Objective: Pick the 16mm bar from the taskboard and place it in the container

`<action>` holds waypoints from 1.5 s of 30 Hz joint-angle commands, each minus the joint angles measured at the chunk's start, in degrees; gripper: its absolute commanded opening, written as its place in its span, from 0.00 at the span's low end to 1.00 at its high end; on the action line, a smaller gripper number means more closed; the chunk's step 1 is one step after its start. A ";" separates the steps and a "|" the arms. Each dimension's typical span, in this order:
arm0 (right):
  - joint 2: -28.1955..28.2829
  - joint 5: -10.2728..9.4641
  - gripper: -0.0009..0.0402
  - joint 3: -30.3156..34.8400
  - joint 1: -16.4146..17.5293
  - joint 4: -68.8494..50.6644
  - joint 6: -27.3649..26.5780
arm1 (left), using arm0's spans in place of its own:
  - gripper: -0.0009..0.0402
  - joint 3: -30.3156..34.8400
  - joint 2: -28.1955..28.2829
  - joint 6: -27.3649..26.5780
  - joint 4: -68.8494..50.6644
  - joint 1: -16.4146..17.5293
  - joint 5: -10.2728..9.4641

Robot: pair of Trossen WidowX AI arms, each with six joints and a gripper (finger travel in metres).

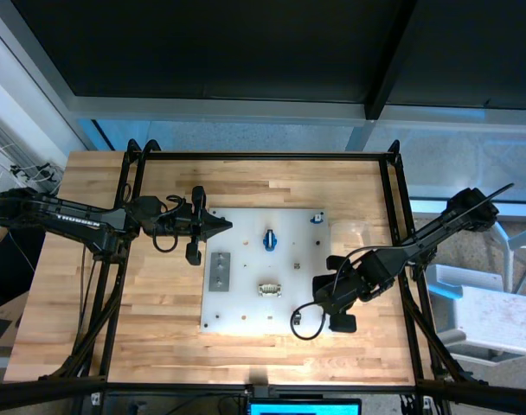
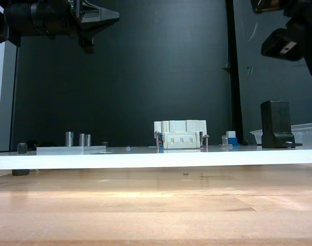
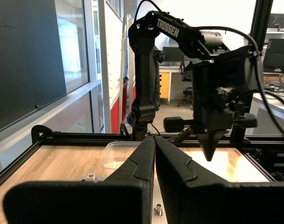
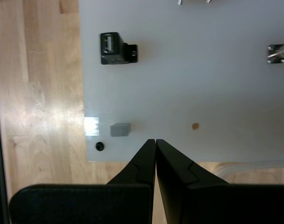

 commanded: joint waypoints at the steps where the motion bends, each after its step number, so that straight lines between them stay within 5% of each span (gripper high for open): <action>1: 2.14 0.09 0.02 2.67 0.37 -2.12 -0.09 | 0.02 0.00 0.00 0.02 0.02 0.00 0.00; 16: 11.13 -1.64 0.02 13.16 1.88 -10.88 0.59 | 0.02 0.00 0.00 0.02 0.02 0.02 0.00; 21: 12.76 -3.93 0.02 13.53 2.40 -11.02 1.25 | 0.02 0.00 0.00 0.02 0.02 0.02 0.00; 28: 13.94 -3.17 0.04 13.49 2.56 -10.97 1.40 | 0.02 0.00 0.00 0.02 0.02 0.02 0.00; 34: 14.82 -2.91 0.16 13.49 2.75 -10.78 1.36 | 0.02 0.00 0.00 0.02 0.02 0.00 0.00; 45: 15.39 -2.86 0.53 11.17 3.37 -6.95 1.38 | 0.02 0.00 0.00 0.02 0.02 0.02 0.00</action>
